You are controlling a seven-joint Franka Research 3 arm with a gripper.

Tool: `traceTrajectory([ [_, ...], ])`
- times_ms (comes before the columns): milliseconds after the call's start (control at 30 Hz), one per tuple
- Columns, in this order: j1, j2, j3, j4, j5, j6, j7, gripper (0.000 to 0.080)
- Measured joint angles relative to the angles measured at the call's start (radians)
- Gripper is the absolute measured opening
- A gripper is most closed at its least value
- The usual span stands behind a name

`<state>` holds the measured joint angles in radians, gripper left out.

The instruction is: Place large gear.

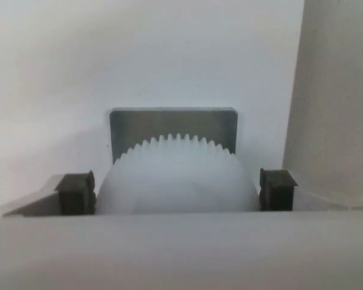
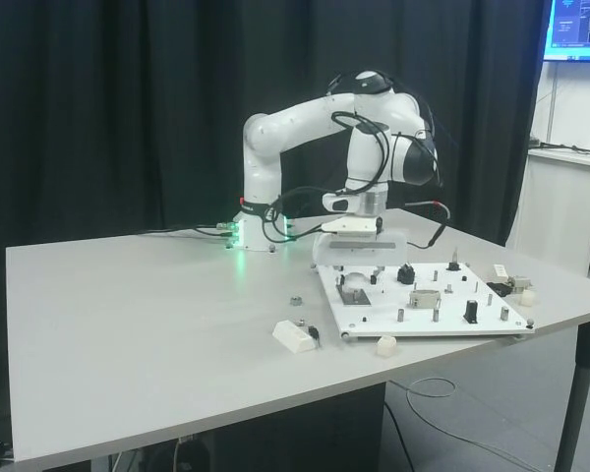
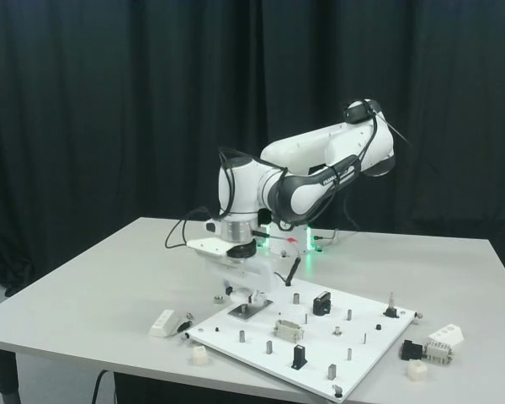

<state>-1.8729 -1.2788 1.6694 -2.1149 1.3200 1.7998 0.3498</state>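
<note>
Fingertip pads (image 1: 76,193) of the end effector (image 1: 176,194) clamp the white large gear (image 1: 176,178) directly above a grey plate (image 1: 173,125) on the white board (image 2: 442,320). Risk, judged: off-centre release, gear tilts, teeth catch.

Even overhead light fills the room, leaving soft shadows on the surface (image 2: 128,295); the wrist view's foreground blurs.

the white arm arches forward and down, wrist vertical; the end effector (image 1: 178,192) seemingly clamps, black fingertips (image 1: 76,192) apart.
</note>
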Motion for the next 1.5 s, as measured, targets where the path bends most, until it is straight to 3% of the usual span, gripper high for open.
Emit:
traceTrajectory([
  [600,0.000,0.001,-0.024,0.001,-0.014,-0.010,-0.027,0.0593],
  [1067,-0.027,0.000,-0.031,-0.007,-0.056,0.009,-0.123,0.0593],
  [1500,-0.097,-0.002,-0.013,-0.022,-0.034,0.033,-0.252,0.0593],
])
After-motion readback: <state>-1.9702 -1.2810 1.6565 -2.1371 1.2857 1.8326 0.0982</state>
